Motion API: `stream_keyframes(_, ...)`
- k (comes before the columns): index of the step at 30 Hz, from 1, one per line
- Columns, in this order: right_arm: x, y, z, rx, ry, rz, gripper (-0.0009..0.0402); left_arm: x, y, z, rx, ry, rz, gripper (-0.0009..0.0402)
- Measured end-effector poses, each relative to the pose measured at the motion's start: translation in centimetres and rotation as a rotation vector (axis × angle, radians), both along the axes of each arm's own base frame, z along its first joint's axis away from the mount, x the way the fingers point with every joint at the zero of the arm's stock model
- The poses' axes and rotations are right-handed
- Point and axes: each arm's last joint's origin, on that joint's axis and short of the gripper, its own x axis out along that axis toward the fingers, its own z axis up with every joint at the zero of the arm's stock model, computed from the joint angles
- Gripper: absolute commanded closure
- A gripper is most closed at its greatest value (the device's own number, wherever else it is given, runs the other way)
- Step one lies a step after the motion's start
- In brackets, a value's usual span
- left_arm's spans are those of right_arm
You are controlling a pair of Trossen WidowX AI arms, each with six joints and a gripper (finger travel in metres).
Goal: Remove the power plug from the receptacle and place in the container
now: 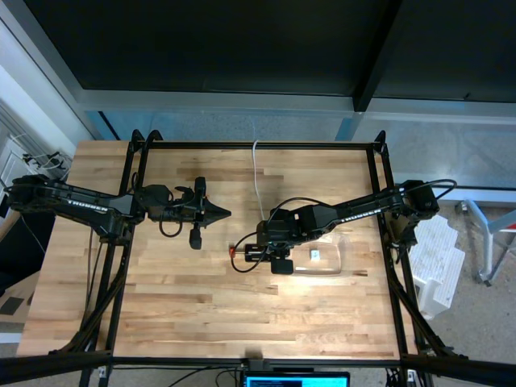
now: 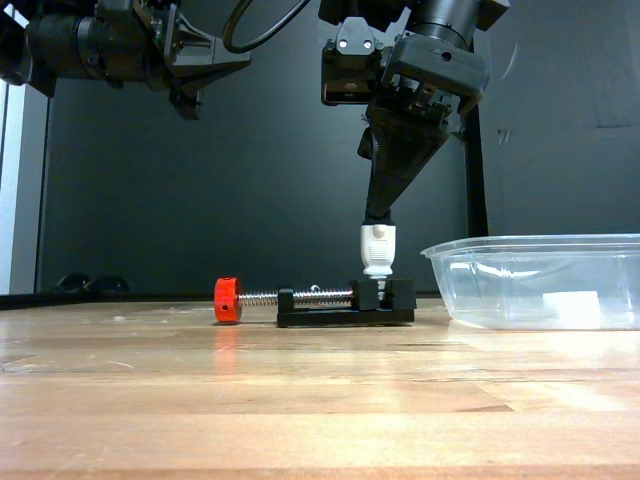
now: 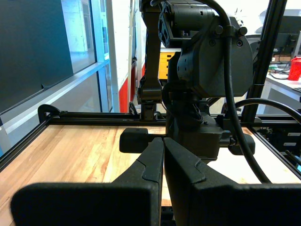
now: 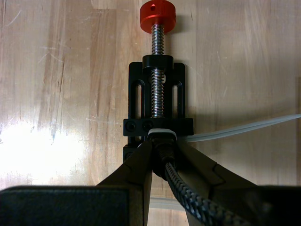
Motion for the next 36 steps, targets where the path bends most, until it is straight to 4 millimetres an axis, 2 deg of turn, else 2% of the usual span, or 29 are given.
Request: stream_keyframes(36,-0.2,0.0,1.1,0.0,0.002,0.0,0.0393,0.0,0.0,0.0,0.0,0.0,0.0,0.0393)
